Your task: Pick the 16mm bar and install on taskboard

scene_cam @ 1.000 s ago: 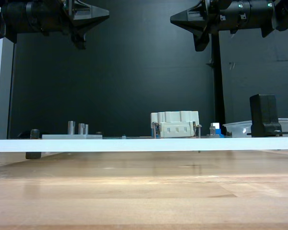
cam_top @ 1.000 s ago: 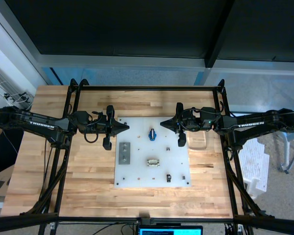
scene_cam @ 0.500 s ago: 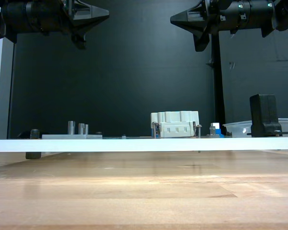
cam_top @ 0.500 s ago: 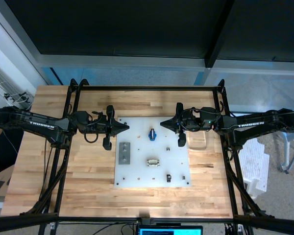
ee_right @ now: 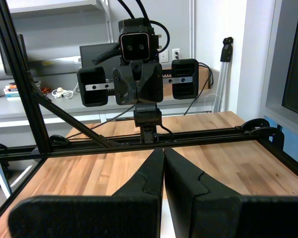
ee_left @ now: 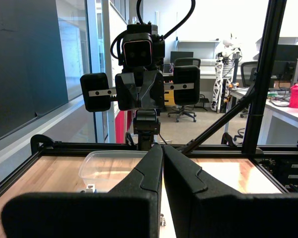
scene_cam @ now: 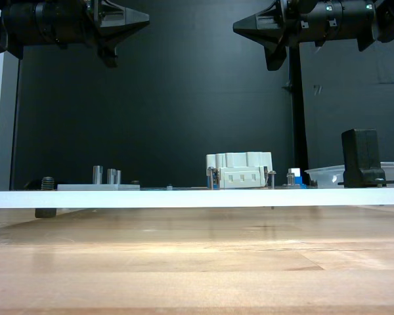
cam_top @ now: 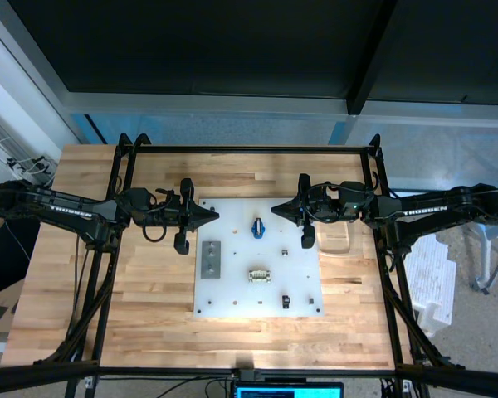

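The white taskboard (cam_top: 232, 292) lies flat at the table's middle, carrying a grey two-hole block (cam_top: 210, 259), a blue connector (cam_top: 257, 225), a beige connector (cam_top: 259, 274) and a black fitting (cam_top: 287, 299). My left gripper (cam_top: 216, 213) hovers shut above the board's far left edge, pointing inward. My right gripper (cam_top: 274, 209) hovers shut above the far right part, facing it. Both stay high over the board in the low view, left gripper (scene_cam: 148, 23) and right gripper (scene_cam: 235, 26). Nothing is held between either pair of fingers. The 16mm bar is not visible as a distinct object.
A small clear plastic tray (cam_top: 336, 238) sits on the wood just right of the board, below the right arm. Short metal pegs (scene_cam: 105, 176) stand on the grey block. A black frame rail (cam_top: 249, 150) runs around the table edges.
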You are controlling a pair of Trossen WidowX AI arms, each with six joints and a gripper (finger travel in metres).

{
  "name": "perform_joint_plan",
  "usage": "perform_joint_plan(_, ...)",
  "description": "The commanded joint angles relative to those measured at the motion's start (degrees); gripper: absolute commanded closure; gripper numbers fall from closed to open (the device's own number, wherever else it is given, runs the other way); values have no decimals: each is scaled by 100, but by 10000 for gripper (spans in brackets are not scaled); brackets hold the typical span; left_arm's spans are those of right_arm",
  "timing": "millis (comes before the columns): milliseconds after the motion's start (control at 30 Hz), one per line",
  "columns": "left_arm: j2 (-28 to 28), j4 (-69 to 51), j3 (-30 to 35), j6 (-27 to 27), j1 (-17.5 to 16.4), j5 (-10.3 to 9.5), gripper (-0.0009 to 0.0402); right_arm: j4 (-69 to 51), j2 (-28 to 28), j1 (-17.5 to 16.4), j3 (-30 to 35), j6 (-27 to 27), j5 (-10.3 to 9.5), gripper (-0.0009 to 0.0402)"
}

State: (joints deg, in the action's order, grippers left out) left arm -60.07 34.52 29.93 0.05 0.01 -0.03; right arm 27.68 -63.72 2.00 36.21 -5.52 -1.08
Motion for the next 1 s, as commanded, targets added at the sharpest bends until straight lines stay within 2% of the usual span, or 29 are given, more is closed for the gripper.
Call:
perform_joint_plan(33,-2,2,2,0,-2,2,393,2,0,-2,2,-4,2,393)
perform_joint_plan(800,-2,2,2,0,-2,2,393,9,-2,0,4,2,2,393)
perform_joint_plan(1000,-2,2,2,0,-2,2,393,31,-2,-7,4,306,4,393)
